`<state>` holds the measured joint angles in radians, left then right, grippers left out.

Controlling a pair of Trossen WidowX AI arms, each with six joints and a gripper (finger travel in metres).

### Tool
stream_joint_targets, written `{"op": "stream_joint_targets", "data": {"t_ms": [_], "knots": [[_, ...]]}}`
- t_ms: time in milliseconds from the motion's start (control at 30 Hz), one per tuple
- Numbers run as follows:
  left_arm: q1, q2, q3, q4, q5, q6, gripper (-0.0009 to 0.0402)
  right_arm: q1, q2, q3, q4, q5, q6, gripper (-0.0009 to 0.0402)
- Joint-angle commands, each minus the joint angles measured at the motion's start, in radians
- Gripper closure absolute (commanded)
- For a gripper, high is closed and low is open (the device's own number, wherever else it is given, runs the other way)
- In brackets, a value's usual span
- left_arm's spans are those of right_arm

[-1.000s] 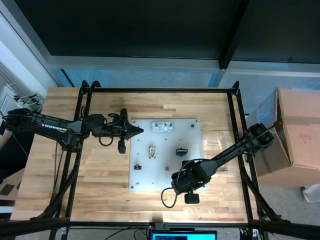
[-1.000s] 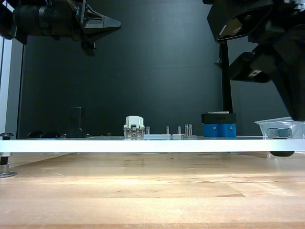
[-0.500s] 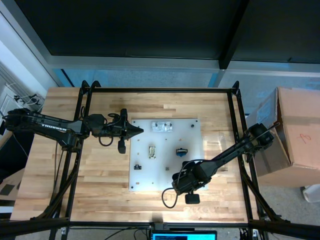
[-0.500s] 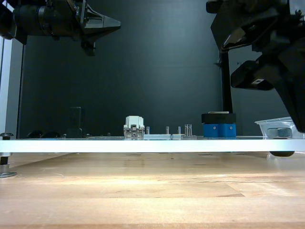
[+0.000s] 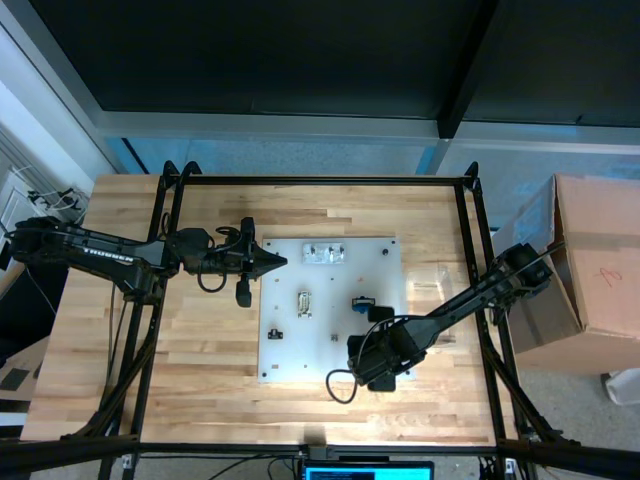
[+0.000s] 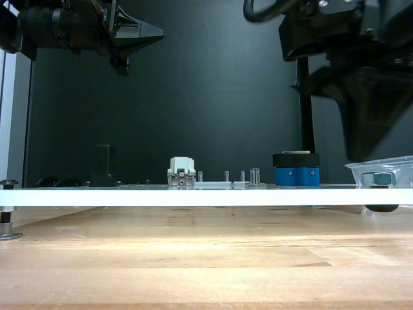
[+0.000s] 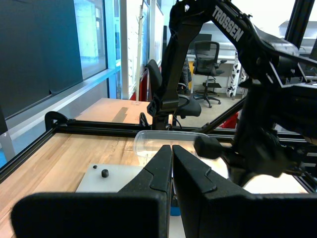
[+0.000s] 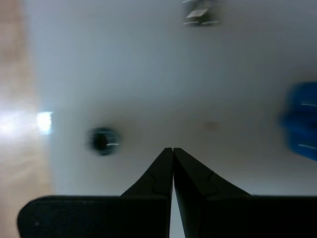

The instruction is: Unfasten the M12 nut and place it in the container

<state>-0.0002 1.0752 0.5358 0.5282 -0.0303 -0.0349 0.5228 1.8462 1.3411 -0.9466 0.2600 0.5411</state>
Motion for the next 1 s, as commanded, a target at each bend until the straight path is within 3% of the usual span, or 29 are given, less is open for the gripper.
{"op": "stream_joint_targets", "data": {"t_ms": [33, 100, 267, 333, 1000], "knots": [[0.000, 0.000, 0.000, 0.000, 0.000, 0.000, 0.0393, 0.000, -0.017, 0.009, -0.026, 0.001, 0.008, 0.0393], [0.000, 0.000, 0.000, 0.000, 0.000, 0.000, 0.0393, 0.000, -0.021, 0.009, -0.029, -0.041, 0.002, 0.0393], [0.000, 0.000, 0.000, 0.000, 0.000, 0.000, 0.0393, 0.000, -0.025, 0.009, -0.002, -0.266, -0.018, 0.0393], [0.000, 0.000, 0.000, 0.000, 0.000, 0.000, 0.0393, 0.000, -0.025, 0.009, 0.018, -0.315, -0.014, 0.0393], [0.000, 0.000, 0.000, 0.000, 0.000, 0.000, 0.0393, -0.004, 0.055, -0.001, 0.108, -0.305, -0.018, 0.0394]]}}
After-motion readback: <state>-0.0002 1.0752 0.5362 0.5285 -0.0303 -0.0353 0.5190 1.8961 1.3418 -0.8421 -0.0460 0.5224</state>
